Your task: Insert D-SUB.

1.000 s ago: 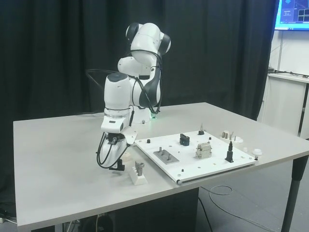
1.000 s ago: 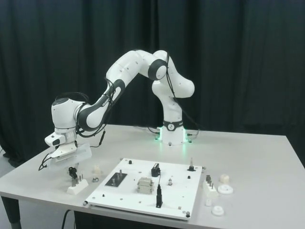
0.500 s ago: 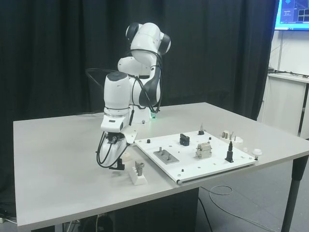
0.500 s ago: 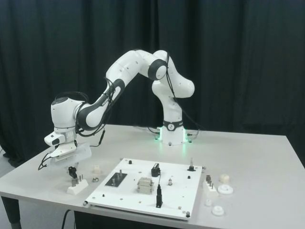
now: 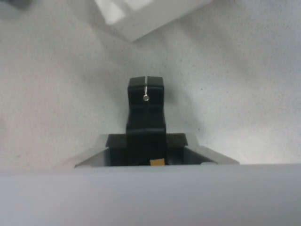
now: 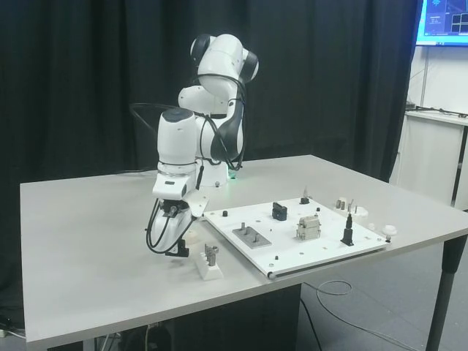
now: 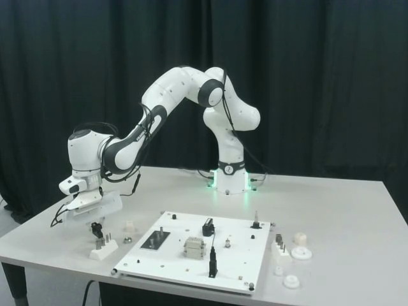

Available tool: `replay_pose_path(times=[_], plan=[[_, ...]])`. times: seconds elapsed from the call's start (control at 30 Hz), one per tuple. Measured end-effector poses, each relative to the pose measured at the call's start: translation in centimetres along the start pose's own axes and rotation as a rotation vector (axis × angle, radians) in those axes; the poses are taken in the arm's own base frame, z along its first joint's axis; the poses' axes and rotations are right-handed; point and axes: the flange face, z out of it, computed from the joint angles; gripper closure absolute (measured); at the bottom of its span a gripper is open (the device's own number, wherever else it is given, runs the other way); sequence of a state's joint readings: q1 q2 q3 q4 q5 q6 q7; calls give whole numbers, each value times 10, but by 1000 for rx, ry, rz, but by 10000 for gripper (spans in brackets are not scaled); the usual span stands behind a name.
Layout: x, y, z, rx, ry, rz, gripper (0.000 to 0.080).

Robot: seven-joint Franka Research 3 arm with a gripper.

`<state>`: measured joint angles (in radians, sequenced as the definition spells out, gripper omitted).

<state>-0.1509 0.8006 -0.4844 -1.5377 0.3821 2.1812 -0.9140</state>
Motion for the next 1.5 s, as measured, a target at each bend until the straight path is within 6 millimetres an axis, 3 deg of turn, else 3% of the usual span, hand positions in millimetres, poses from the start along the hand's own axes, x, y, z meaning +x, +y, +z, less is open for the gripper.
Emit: replay_pose_path(times=[0.43, 0.83, 1.5], plan=[[1, 0, -5, 5, -1, 12, 649], [-4, -5, -23, 54, -22, 70, 649], [-17, -39, -57, 159, -101, 334, 649]])
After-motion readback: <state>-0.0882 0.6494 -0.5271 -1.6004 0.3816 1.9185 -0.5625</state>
